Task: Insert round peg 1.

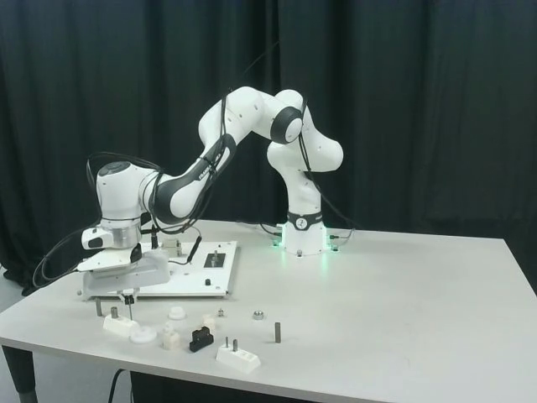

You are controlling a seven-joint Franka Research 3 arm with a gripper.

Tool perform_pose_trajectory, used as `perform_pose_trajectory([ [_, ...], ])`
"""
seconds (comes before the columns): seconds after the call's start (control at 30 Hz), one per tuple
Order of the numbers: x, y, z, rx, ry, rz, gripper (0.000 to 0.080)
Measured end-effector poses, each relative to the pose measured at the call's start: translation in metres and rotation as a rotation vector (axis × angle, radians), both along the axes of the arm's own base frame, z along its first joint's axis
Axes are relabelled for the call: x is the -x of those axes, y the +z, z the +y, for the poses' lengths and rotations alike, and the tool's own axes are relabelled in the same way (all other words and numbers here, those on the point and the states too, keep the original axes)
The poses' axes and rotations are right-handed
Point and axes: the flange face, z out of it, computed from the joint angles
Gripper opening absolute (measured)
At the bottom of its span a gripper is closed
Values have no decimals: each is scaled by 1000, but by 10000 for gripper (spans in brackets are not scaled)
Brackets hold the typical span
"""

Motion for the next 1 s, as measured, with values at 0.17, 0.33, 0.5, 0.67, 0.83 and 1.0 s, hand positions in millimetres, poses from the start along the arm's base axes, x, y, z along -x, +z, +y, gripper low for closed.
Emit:
perform_pose_trajectory([
  [0.17,-1,3,1,-1,-2,9,28],
  [0.33,-2,6,2,0,-2,13,28],
  [0.5,-3,7,2,2,-4,14,28],
  [0.67,-3,7,2,3,-4,14,28],
  [0.83,-3,7,2,3,-3,14,28],
  [1.0,-3,7,2,3,-3,14,28],
])
